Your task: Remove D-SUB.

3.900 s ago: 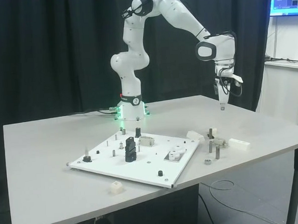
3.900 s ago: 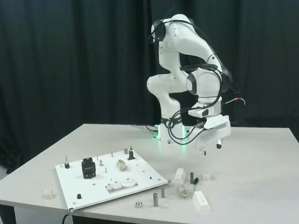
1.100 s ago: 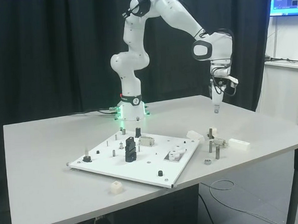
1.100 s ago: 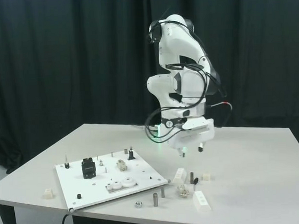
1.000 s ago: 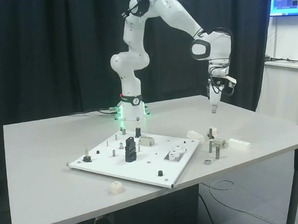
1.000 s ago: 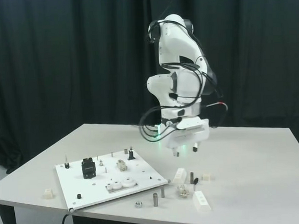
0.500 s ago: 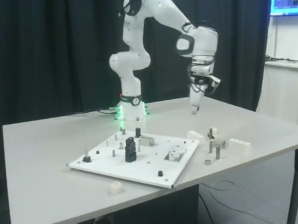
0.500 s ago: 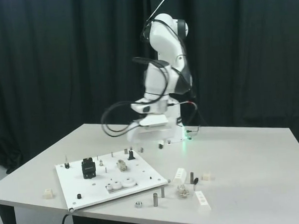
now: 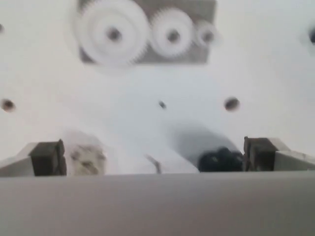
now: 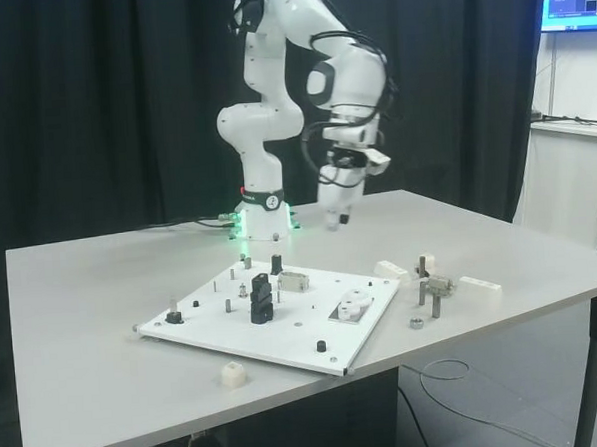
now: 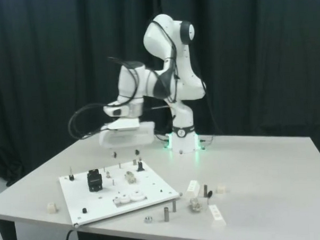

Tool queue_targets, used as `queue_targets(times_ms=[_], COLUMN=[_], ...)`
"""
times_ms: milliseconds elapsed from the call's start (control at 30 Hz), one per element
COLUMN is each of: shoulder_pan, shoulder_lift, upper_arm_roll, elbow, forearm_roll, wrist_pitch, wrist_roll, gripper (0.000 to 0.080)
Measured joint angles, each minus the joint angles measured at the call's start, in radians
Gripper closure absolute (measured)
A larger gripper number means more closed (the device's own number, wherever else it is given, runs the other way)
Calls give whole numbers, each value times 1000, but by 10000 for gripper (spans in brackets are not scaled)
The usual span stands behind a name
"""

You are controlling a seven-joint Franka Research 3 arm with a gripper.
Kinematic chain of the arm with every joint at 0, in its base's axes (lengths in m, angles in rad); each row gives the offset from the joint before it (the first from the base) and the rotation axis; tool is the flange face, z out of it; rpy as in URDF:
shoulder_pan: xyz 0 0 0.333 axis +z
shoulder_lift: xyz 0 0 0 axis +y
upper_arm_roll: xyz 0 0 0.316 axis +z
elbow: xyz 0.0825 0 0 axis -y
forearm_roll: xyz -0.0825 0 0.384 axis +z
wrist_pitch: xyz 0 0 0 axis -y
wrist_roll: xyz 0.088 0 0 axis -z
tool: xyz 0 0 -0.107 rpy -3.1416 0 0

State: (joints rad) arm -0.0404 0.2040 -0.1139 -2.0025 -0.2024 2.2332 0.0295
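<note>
We see our gripper [image 11: 125, 153] hanging in the air above the white board [image 11: 100, 205], with its fingers [image 9: 47, 158] wide apart and holding nothing. The D-SUB [image 11: 130, 177] sits on the white board, under our gripper and just behind the white gears [image 11: 129, 197]. The white board lies on the grey surface [image 11: 268, 173].

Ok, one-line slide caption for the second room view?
White arm holds its open gripper above the white board, over the D-SUB, not yet touching it.
</note>
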Motion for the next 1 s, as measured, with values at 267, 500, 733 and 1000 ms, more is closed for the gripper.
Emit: queue_targets(times_ms=[267,500,733,1000], shoulder_pan=[-53,-84,-107,-118], shoulder_lift=[12,43,92,141], upper_arm_roll=[-51,-109,-158,-189], elbow=[0,5,32,65], forearm_roll=[4,45,158,278], wrist_pitch=[36,85,98,97], wrist_roll=[-88,-191,-353,-458], gripper=[3,3,3,3])
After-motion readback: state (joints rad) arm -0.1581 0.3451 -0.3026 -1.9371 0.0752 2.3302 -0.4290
